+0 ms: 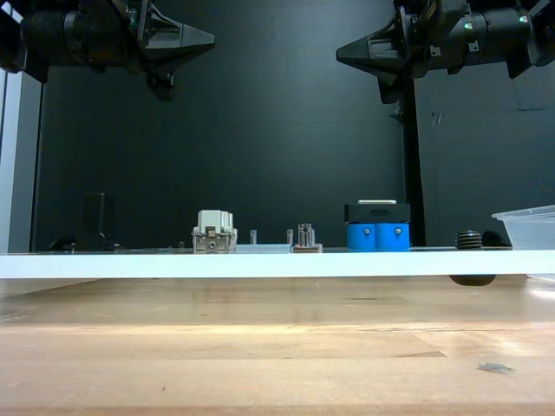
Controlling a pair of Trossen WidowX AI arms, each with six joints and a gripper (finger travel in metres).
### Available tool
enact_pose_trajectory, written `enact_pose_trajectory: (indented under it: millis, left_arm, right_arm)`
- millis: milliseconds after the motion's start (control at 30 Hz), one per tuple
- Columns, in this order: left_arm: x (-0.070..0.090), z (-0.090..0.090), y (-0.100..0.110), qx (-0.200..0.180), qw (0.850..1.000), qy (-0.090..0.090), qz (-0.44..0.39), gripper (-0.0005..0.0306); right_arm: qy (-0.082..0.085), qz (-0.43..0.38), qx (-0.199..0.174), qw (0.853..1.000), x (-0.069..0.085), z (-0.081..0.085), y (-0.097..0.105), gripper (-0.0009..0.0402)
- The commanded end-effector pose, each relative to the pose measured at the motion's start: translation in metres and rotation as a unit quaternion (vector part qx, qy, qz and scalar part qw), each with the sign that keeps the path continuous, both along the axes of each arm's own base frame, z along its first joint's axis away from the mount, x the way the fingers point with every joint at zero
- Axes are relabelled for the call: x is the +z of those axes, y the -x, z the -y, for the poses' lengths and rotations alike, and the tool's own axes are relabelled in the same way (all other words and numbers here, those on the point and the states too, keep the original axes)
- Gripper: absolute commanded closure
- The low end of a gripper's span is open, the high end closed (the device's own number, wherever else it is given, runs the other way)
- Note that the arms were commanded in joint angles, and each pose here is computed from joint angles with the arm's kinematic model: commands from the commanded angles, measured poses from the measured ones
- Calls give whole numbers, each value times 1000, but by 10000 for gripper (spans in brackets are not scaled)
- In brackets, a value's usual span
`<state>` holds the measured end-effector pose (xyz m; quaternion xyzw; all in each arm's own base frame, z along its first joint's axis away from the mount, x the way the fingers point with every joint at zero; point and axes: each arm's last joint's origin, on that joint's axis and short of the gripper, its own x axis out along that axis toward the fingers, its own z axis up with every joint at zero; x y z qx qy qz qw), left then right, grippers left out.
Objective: Pick the M12 fastener and fasten on the M12 threads
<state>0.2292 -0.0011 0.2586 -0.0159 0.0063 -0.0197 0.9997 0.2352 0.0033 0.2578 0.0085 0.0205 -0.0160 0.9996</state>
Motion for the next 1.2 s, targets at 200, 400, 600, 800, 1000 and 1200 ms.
enact_pose_trajectory:
  millis: [200, 400, 600, 800, 1000, 1200]
  left_arm:
    - [0, 0, 0, 0, 1000, 0, 0, 300]
    - [0, 0, 0, 0, 1000, 0, 0, 300]
    - [0, 0, 0, 0, 1000, 0, 0, 300]
    - [0, 0, 0, 0, 1000, 0, 0, 300]
    - [0, 0, 0, 0, 1000, 0, 0, 300]
    - [0, 0, 0, 0, 1000, 0, 0, 300]
  right_arm:
    - [0, 0, 0, 1000, 0, 0, 0, 393]
    - [2, 1, 0, 1000, 0, 0, 0, 393]
    - [49, -21, 1, 999, 6, -2, -1, 394]
    - [74, -111, 20, 991, 20, -5, -4, 393]
    - [91, -210, 80, 970, 39, -12, 1, 393]
    - [110, -292, 106, 944, 57, -19, 9, 393]
